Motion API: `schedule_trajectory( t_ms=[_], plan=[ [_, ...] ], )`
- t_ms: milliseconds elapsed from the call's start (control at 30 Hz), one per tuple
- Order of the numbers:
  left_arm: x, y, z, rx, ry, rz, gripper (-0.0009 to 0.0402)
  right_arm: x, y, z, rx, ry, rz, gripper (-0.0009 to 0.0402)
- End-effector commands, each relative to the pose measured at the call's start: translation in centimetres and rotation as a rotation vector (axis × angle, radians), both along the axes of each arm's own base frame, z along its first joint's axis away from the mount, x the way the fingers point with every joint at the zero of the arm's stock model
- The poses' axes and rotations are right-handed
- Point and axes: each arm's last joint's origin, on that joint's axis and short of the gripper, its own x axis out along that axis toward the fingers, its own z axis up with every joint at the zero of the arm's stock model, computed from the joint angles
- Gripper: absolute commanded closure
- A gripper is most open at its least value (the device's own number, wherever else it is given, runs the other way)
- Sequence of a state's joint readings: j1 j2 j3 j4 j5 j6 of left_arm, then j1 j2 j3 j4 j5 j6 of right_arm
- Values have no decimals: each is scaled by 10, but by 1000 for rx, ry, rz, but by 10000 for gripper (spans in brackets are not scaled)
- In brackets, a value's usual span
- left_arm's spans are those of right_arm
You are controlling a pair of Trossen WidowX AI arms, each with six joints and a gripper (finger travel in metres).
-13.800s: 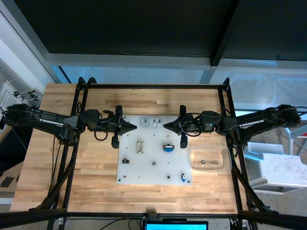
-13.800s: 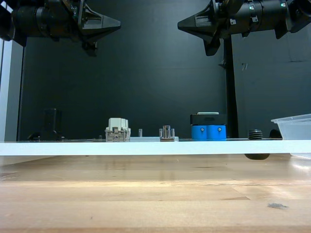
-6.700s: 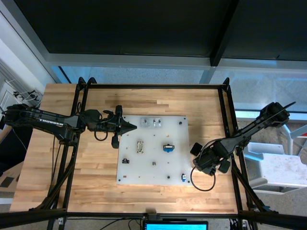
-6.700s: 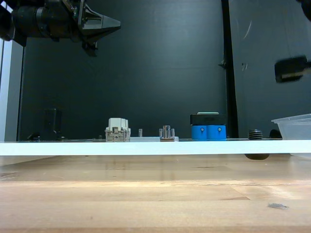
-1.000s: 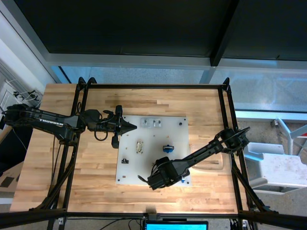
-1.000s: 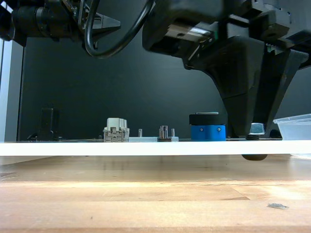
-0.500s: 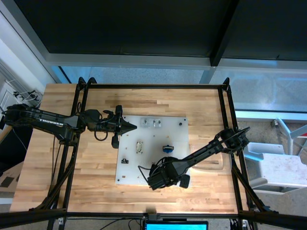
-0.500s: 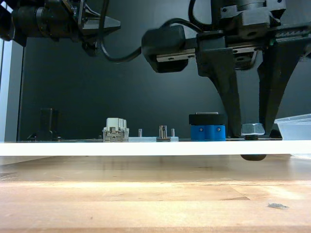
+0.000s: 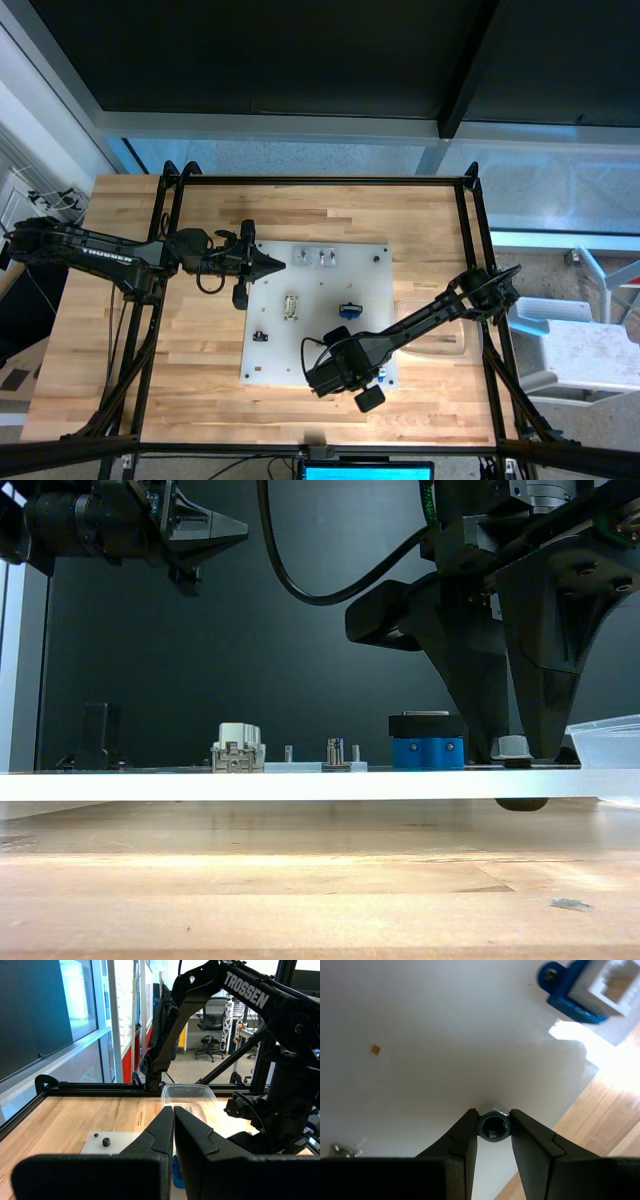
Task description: Pick the M12 fastener and fasten on the M12 threads
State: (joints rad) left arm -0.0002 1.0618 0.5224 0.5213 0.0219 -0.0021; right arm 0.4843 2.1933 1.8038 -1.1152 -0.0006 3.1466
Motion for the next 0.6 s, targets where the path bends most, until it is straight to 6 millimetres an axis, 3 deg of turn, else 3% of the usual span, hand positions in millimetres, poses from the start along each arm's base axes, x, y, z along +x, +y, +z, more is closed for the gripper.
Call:
schedule_trajectory(
  t_ms=[33, 600],
  plan=[
    [0, 0, 0, 0, 0, 0, 393, 0, 0, 0, -1, 0, 2, 366],
    [0, 0, 0, 0, 0, 0, 393, 1, 0, 0, 3, -7, 5, 366]
  ],
)
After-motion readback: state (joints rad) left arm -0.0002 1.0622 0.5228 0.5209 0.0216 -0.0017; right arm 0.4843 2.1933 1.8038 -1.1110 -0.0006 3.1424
